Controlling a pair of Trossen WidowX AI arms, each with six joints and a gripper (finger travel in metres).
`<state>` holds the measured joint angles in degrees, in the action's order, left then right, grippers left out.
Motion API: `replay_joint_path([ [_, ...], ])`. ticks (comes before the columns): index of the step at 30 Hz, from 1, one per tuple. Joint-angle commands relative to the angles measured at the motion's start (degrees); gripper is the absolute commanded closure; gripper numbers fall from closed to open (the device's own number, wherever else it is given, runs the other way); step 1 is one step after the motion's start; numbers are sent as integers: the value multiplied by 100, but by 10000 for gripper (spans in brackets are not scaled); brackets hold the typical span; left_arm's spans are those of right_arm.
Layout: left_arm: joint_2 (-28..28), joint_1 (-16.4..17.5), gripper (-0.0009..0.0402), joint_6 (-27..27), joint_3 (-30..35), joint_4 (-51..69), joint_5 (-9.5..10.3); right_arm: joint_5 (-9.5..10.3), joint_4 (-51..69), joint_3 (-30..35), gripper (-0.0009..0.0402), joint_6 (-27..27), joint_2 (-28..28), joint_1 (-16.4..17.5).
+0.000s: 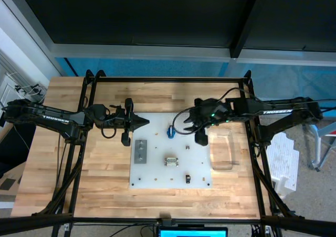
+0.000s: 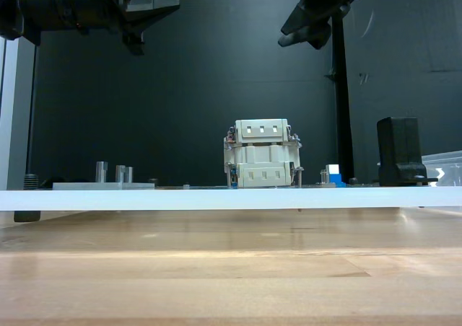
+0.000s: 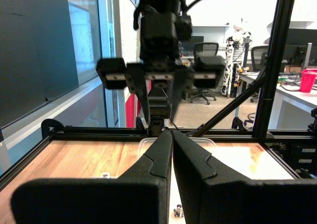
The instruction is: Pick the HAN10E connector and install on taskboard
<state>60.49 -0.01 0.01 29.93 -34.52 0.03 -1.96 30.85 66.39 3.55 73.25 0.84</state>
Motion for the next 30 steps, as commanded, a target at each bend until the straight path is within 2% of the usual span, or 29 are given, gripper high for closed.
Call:
replay_joint_path([
  [1, 0, 0, 392, 0, 2, 0, -2, 125, -380, -313, 307, -146, -323, -151],
  [5, 0, 0, 392, 0, 2, 0, -2, 326, -796, -658, 356, -157, -656, -304],
  [9, 0, 0, 392, 0, 2, 0, -2, 350, -1252, -960, 397, -155, -931, -348],
  [18, 0, 0, 392, 0, 2, 0, -2, 350, -2922, -1799, 394, 7, -1279, -348],
  [30, 0, 0, 392, 0, 2, 0, -2, 352, -4684, -2520, 393, 175, -1276, -326],
])
